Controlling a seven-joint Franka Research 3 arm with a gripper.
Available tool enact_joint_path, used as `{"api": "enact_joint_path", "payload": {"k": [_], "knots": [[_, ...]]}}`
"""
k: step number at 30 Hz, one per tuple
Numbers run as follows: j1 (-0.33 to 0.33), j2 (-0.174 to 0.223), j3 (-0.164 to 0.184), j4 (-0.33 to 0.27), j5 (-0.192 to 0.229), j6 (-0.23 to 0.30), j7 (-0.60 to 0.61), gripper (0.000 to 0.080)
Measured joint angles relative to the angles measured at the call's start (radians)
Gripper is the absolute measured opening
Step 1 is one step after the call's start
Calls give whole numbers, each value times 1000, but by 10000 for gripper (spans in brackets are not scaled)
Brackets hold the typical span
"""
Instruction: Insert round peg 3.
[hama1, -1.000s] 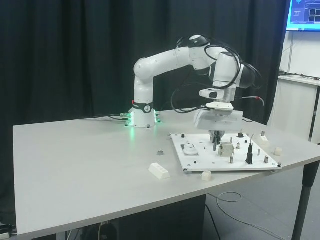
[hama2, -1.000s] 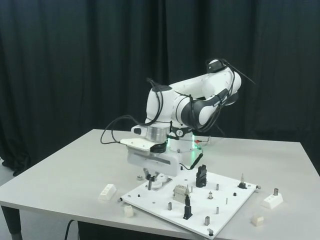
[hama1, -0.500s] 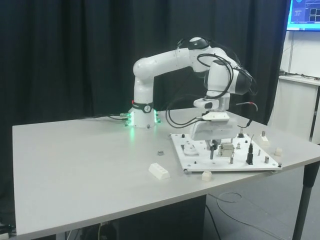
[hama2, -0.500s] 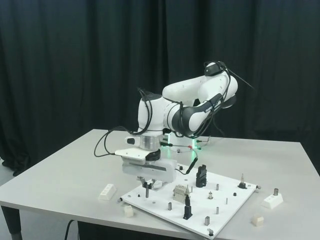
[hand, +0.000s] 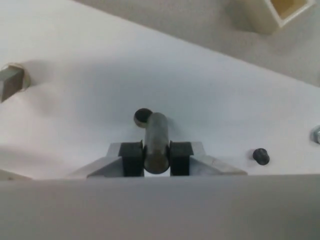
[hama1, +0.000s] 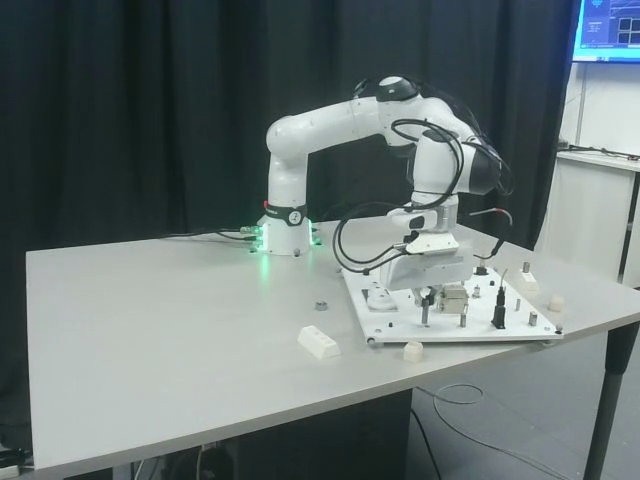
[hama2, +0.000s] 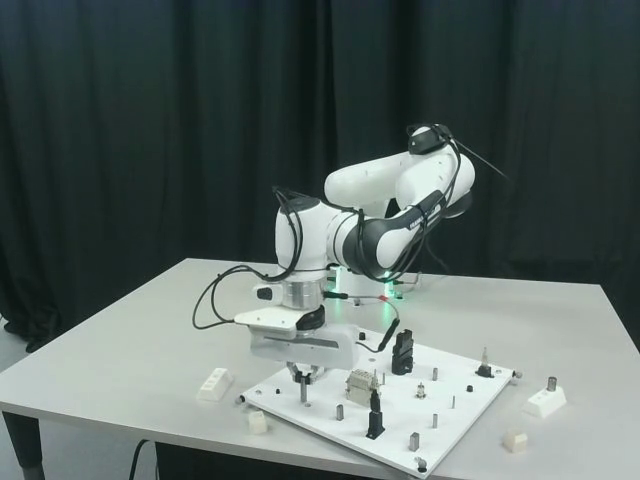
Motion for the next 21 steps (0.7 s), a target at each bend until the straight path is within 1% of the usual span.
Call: {"api": "enact_joint_path", "payload": {"k": [21], "knots": [[0,-3,10,0,15,-4,-6,108]]}}
